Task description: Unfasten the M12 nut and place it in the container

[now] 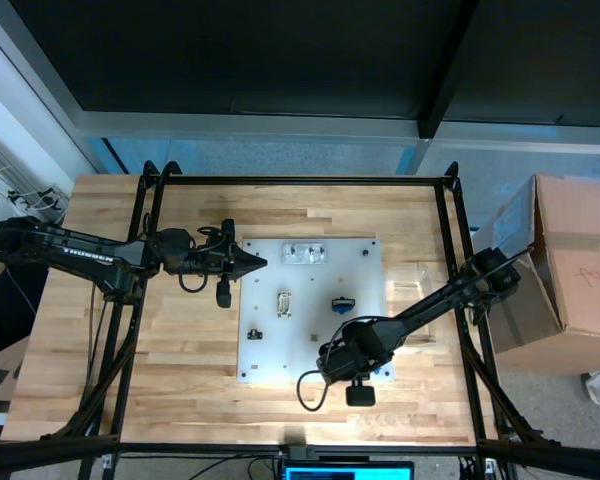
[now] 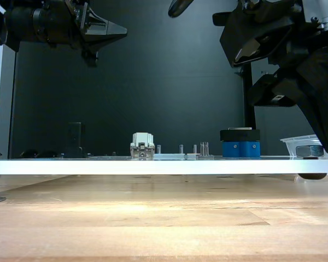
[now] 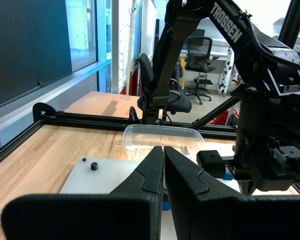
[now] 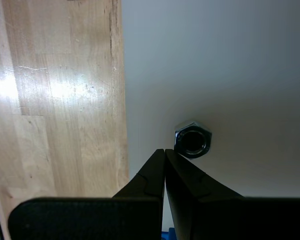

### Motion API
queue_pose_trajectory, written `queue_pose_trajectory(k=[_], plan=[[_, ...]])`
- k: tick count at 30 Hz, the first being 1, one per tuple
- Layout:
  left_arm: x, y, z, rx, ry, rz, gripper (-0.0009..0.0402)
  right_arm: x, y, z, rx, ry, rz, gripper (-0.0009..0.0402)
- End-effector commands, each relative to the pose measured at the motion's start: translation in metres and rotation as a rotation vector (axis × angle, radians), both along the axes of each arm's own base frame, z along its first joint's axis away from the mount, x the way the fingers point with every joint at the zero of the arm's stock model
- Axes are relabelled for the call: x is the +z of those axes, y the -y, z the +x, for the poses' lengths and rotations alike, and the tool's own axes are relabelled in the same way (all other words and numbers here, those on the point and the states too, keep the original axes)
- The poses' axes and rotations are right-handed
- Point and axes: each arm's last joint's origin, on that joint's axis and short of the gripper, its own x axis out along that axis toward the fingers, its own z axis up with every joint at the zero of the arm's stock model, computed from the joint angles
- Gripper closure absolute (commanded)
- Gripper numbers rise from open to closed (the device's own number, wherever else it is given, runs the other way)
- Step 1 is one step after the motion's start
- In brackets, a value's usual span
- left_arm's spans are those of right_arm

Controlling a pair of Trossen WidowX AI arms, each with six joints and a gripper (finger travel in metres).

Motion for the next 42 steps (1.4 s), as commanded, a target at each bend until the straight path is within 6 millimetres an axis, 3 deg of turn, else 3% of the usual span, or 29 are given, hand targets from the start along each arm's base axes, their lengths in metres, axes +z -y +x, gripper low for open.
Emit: queue_pose_trajectory(k=[1, 5, 8, 14, 22, 31, 42], plan=[[0.0, 0.0, 0.0, 0.0, 0.0, 0.0, 0.0393, 0.0, 0.002, -0.001, -0.009, 0.011, -0.055, 0.0394], [0.0, 0.0, 0.0, 0.0, 0.0, 0.0, 0.0393, 0.005, 0.01, -0.003, -0.057, 0.041, -0.262, 0.0393], [0.0, 0.0, 0.0, 0.0, 0.0, 0.0, 0.0393, 0.012, 0.012, -0.004, -0.069, 0.049, -0.31, 0.0393], [0.0, 0.0, 0.0, 0.0, 0.0, 0.0, 0.0393, 0.018, 0.011, -0.005, -0.084, 0.046, -0.261, 0.0393], [0.0, 0.0, 0.0, 0.0, 0.0, 0.0, 0.0393, 0.023, 0.0, -0.006, -0.038, -0.065, 0.087, 0.0393], [0.0, 0.0, 0.0, 0.0, 0.0, 0.0, 0.0393, 0.007, -0.001, -0.001, -0.043, -0.042, 0.036, 0.0393], [0.0, 0.0, 0.0, 0.0, 0.0, 0.0, 0.0393, 0.002, 0.003, -0.002, -0.053, -0.039, 0.008, 0.0393]])
